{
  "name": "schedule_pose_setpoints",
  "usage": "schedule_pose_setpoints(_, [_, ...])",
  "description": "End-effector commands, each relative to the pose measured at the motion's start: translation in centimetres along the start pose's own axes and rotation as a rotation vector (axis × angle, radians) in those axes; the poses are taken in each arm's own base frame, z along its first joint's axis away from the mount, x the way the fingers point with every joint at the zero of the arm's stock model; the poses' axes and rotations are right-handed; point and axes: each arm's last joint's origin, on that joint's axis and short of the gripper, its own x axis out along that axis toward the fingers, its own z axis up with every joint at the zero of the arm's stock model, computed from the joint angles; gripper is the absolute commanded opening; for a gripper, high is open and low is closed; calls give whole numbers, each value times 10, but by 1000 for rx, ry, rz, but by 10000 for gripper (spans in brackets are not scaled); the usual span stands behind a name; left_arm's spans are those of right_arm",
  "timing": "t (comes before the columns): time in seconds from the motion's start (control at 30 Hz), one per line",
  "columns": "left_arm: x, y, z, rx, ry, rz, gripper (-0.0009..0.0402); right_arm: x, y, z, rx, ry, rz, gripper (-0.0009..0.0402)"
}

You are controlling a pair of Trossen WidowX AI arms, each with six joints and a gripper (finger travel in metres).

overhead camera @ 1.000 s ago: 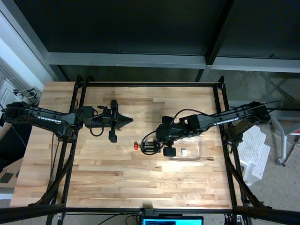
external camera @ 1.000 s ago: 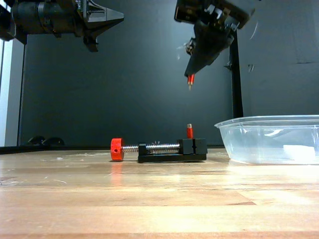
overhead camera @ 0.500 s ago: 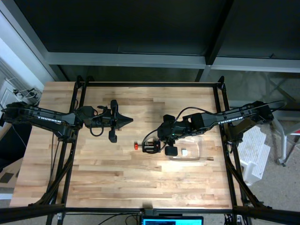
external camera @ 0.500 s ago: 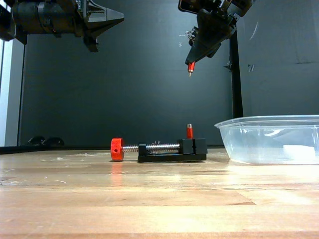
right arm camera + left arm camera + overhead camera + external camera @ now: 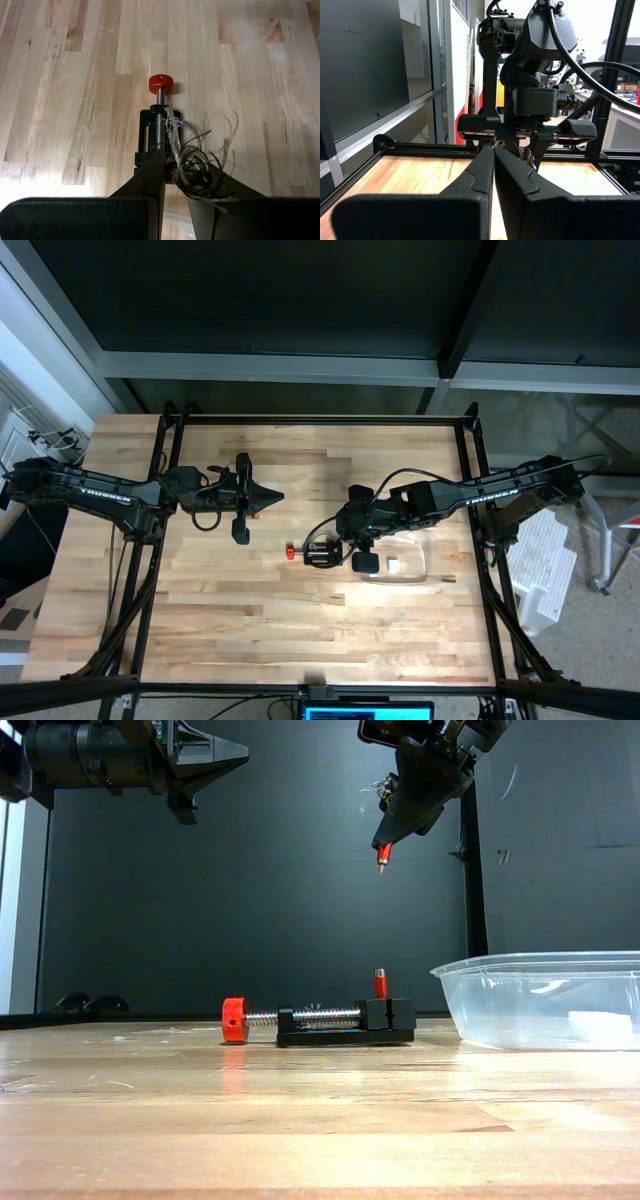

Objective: Remove the RCA connector from the receptacle and place in the container

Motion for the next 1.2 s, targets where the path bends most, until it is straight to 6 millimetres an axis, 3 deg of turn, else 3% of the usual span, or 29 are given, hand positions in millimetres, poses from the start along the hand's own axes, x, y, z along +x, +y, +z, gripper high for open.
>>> schedule_pose_setpoints(0.03, [0,0,0,0,0,0,0,-2,3,-2,3,14,3,0])
schedule_pose_setpoints(0.4, [0,0,0,0,0,0,0,-9,8,-17,2,77,-31,0])
schedule_pose_setpoints(0.83, [0,0,0,0,0,0,0,-26,7,-62,49,100,-33,0])
schedule_pose_setpoints(1.2, [0,0,0,0,0,0,0,-28,14,-98,31,147,-29,0])
